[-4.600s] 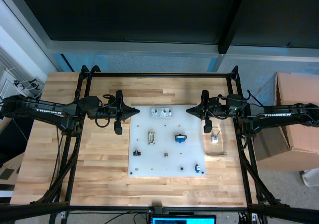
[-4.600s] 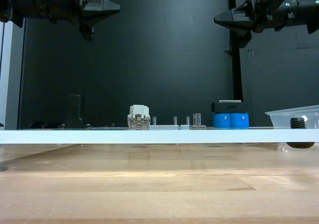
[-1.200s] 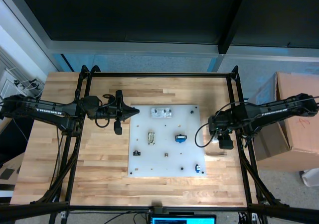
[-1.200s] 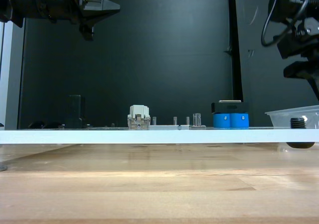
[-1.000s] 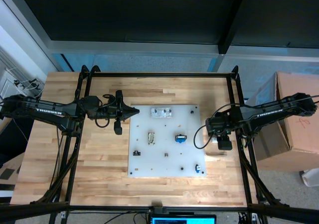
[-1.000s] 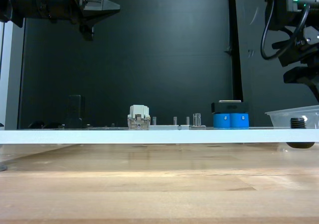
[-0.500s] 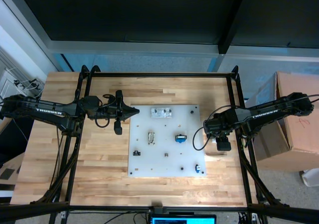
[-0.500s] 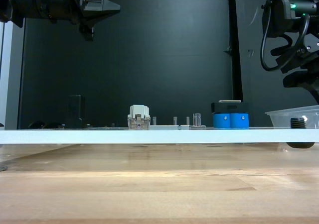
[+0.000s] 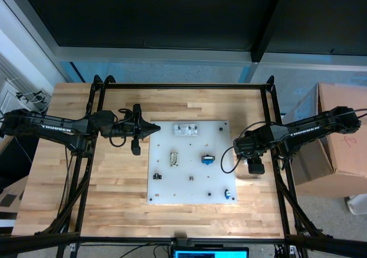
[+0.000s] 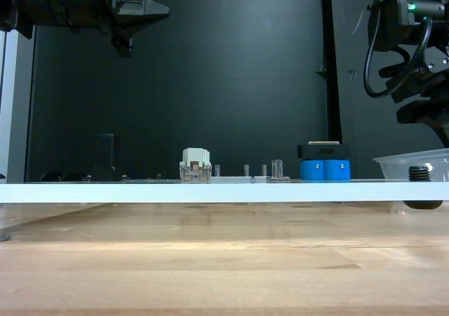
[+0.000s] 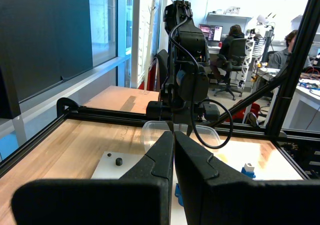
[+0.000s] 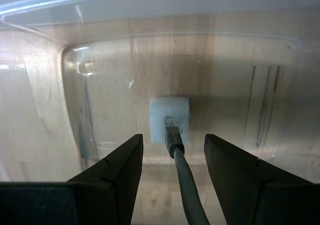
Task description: Pick the RJ45 connector and install on the taskboard
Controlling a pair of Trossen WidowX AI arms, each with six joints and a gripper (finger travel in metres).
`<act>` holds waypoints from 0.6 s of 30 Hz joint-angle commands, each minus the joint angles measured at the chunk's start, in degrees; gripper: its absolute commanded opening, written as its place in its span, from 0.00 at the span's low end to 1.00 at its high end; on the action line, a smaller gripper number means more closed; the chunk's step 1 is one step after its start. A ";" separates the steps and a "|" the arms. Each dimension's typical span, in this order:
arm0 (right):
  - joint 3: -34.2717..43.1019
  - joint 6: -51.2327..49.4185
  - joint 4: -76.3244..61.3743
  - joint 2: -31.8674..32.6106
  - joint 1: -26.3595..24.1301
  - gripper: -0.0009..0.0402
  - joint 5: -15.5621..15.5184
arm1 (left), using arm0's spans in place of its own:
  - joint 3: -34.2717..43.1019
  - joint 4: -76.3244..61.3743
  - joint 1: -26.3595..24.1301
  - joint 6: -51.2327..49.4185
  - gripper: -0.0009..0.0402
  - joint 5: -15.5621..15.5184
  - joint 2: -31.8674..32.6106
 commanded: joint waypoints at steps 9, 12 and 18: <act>-0.04 0.13 -0.02 0.00 0.04 0.27 0.07 | 0.02 0.00 0.02 0.00 0.02 0.02 0.00; -0.04 0.13 0.00 0.00 0.04 0.20 0.07 | 0.02 0.02 0.02 0.02 0.02 0.02 0.00; -0.04 0.13 -0.02 0.00 0.04 0.08 0.07 | 0.02 0.00 0.02 0.02 0.02 0.02 0.00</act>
